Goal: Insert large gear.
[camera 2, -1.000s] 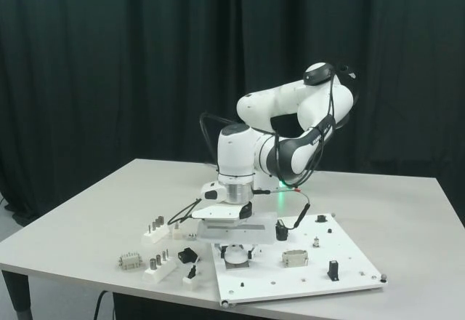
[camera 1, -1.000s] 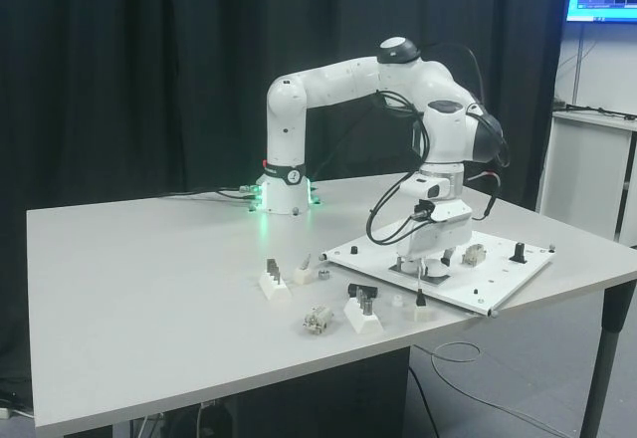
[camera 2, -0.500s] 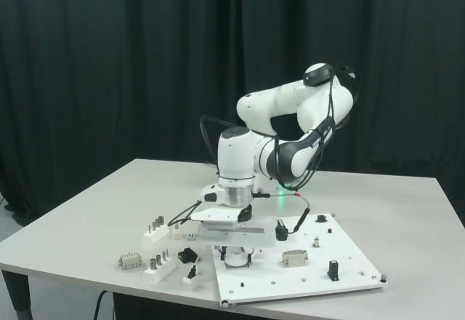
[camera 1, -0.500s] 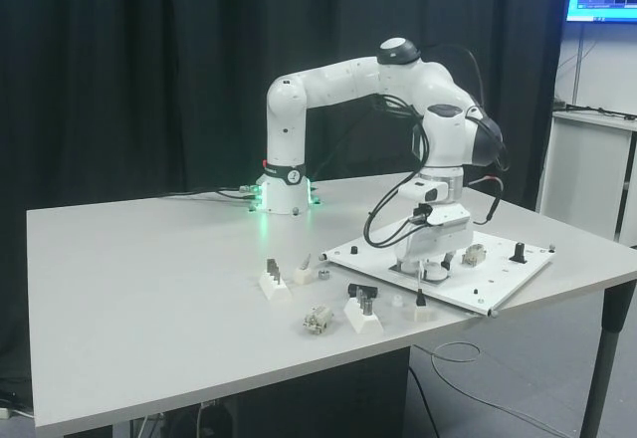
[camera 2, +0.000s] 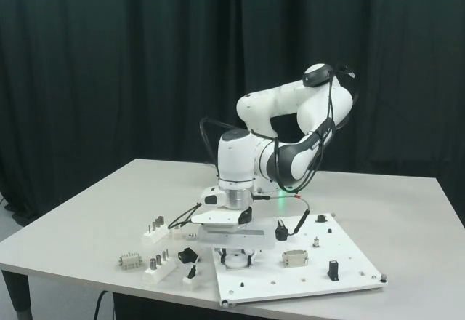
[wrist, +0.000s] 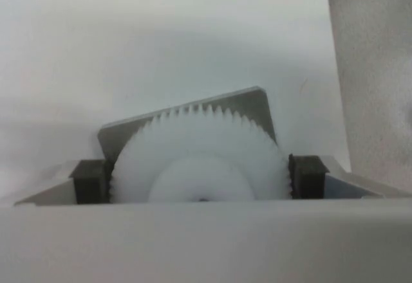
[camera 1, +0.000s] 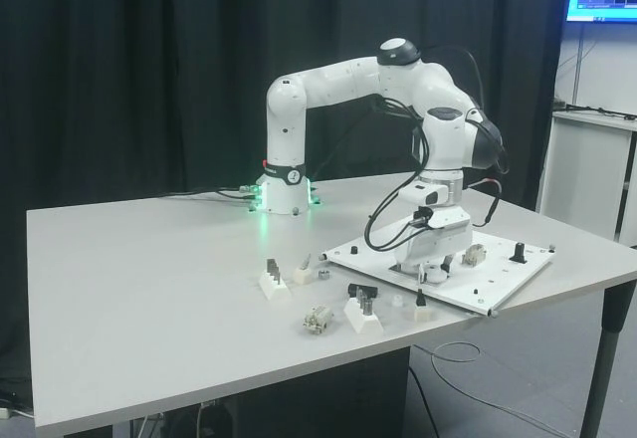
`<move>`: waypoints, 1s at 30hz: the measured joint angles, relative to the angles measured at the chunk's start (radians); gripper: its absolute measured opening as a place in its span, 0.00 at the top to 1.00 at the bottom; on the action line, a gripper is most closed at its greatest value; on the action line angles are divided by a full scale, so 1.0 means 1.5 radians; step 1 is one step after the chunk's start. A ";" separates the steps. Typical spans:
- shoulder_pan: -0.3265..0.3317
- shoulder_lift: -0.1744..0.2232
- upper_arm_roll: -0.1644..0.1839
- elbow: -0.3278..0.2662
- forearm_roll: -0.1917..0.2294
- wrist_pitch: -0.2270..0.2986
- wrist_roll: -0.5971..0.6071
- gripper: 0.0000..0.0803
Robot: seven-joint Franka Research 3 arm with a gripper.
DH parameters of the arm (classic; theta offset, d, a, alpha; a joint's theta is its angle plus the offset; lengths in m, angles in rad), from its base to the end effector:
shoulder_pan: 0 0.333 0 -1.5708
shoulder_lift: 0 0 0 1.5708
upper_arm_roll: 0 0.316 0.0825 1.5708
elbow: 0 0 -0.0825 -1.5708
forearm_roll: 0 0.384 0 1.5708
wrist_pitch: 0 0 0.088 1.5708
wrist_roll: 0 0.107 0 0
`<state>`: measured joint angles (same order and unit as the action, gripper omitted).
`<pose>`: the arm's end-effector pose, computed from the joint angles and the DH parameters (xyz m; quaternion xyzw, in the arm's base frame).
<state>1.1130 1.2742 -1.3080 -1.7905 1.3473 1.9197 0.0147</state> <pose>0.6367 0.0473 0.2028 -0.9519 0.3055 -0.0210 0.0044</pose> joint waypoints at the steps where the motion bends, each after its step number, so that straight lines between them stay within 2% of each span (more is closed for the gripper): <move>1: 0.000 0.000 0.000 0.000 0.000 0.000 0.000 0.26; 17: 0.000 0.000 0.000 0.000 0.000 0.000 -0.002 0.26; 18: 0.000 0.000 0.000 0.000 0.000 0.000 -0.002 0.22; 22: 0.000 0.000 -0.001 0.001 0.000 0.001 0.003 0.22; 23: 0.000 0.000 -0.002 0.002 0.000 0.001 0.007 0.05; 28: 0.002 -0.001 -0.015 0.004 -0.001 0.000 0.025 0.05; 30: 0.003 -0.002 -0.022 0.004 -0.003 -0.003 0.027 0.02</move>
<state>1.1179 1.2719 -1.3414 -1.7844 1.3424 1.9146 0.0558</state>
